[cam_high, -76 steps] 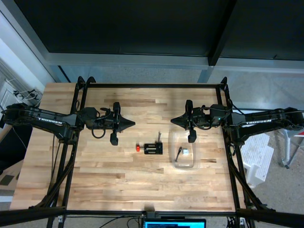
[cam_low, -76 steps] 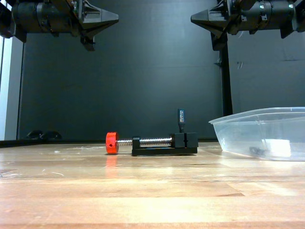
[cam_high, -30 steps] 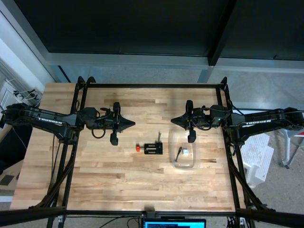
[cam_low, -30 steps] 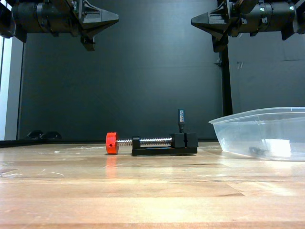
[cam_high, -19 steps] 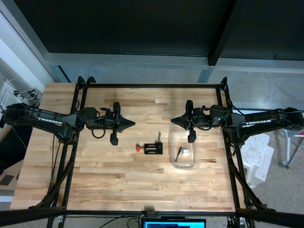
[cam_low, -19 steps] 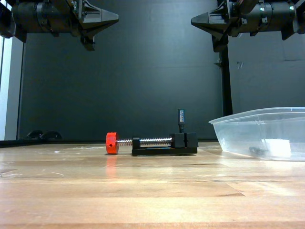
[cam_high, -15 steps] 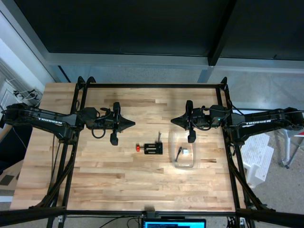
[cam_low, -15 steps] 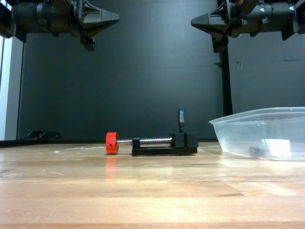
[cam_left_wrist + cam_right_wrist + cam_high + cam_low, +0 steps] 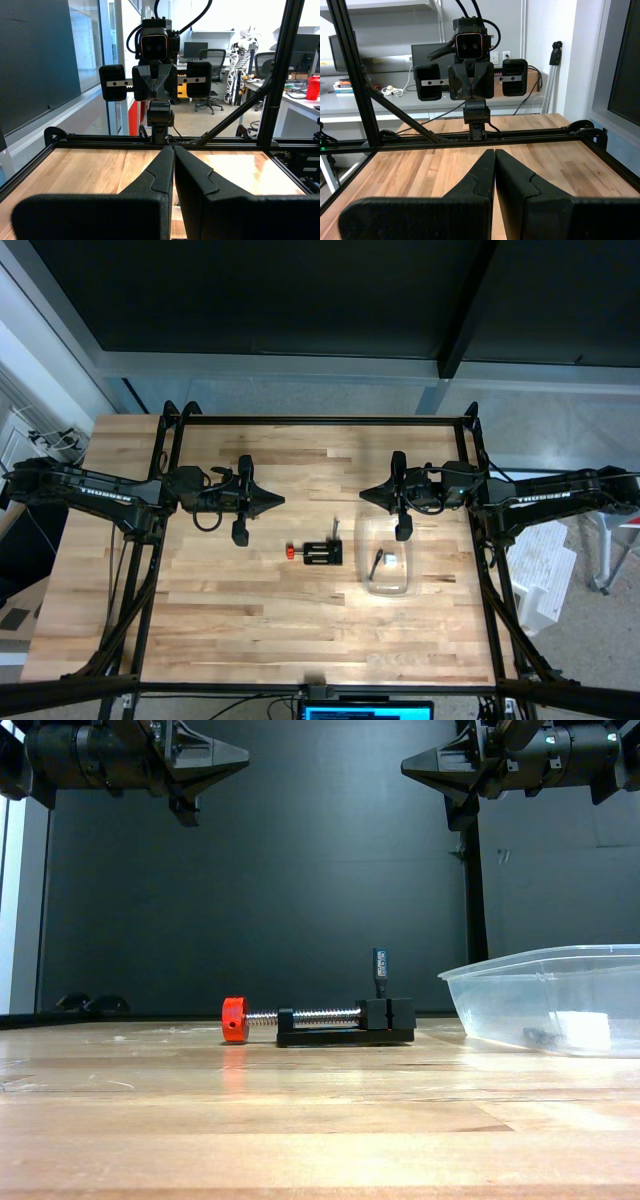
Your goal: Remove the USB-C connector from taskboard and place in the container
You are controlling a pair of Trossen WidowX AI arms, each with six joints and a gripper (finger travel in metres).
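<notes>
While both arms are held high above the table [image 9: 250, 620], neither touches anything on it. The left gripper [image 9: 281, 501] hangs over the left-centre of the table, pointing right. Its fingers [image 9: 157, 175] are pressed together with nothing between them. The right gripper [image 9: 362, 493] hangs just beyond the far edge of the tub [image 9: 398, 580], pointing left. Its fingers [image 9: 480, 175] are likewise closed and empty. The two tips face each other, well apart.

The vise block [image 9: 322, 552] sits on the table near its centre, closer to the near edge than either gripper. Its orange-red knob [image 9: 291, 551] is at the left end. A thin pin [image 9: 335, 528] stands upright by the right end.

The clear tub lies just right of the vise block, not touching it. The plug [image 9: 377, 562], a short dark stick, lies inside the tub towards its left side, beside a small pale block [image 9: 393, 559]. From table height the plug shows only as a dark mark through the tub wall [image 9: 540, 1036].
</notes>
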